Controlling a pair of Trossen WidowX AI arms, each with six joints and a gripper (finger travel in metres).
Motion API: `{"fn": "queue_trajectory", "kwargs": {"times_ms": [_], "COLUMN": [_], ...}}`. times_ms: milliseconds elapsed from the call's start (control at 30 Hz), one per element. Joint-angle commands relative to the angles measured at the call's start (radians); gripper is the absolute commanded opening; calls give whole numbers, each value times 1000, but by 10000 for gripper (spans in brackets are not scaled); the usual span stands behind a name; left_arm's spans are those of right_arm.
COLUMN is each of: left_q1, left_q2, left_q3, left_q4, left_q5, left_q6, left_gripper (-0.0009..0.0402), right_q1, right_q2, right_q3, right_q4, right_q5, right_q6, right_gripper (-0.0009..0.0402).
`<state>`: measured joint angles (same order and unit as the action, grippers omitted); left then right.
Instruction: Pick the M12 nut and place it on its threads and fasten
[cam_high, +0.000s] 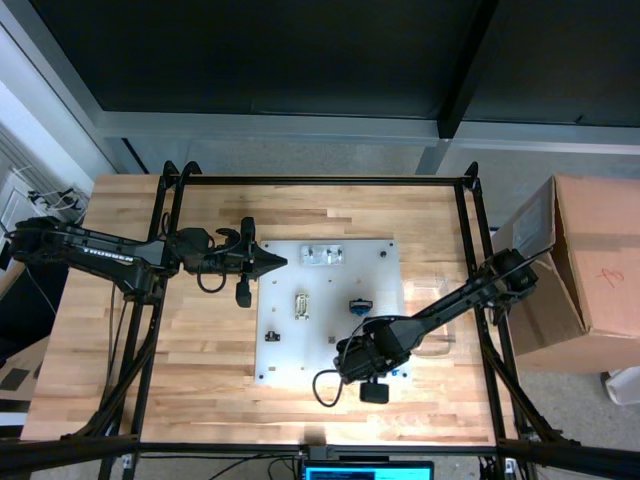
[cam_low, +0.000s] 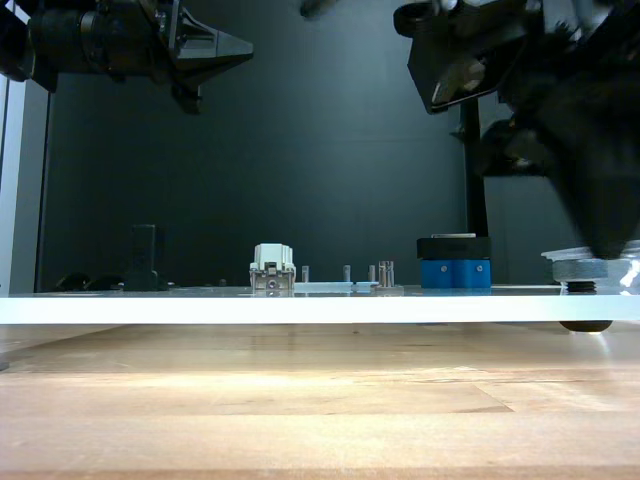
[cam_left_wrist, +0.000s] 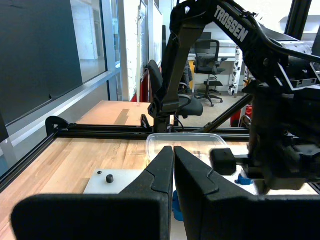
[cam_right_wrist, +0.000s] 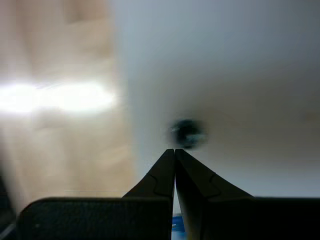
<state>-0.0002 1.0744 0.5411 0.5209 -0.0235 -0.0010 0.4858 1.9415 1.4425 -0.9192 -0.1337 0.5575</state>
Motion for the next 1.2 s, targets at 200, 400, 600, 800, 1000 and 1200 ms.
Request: {"fn": "queue_trajectory", "kwargs": {"times_ms": [200, 400, 600, 800, 1000, 1200], "left_q1": [0, 0, 0, 0, 0, 0], "left_q2": [0, 0, 0, 0, 1, 1], "left_q3": [0, 0, 0, 0, 0, 0], "left_q4": [0, 0, 0, 0, -10, -18], "left_q5": [0, 0, 0, 0, 0, 0], "left_q6": [0, 0, 0, 0, 0, 0], "left_gripper": [0, 0, 0, 0, 0, 0], "right_q1": [3, 3, 3, 3, 2, 2], "right_q2": [-3, -3, -2, -5, -6, -2], "right_q3": [2, 2, -16, -17, -15, -14], "right_q4": [-49, -60, 13, -22, -55, -22], "right_q5": [52, 204, 54, -103, 150, 215], "right_q6": [5, 59, 9, -20, 41, 55], "right_gripper": [0, 0, 0, 0, 0, 0]}}
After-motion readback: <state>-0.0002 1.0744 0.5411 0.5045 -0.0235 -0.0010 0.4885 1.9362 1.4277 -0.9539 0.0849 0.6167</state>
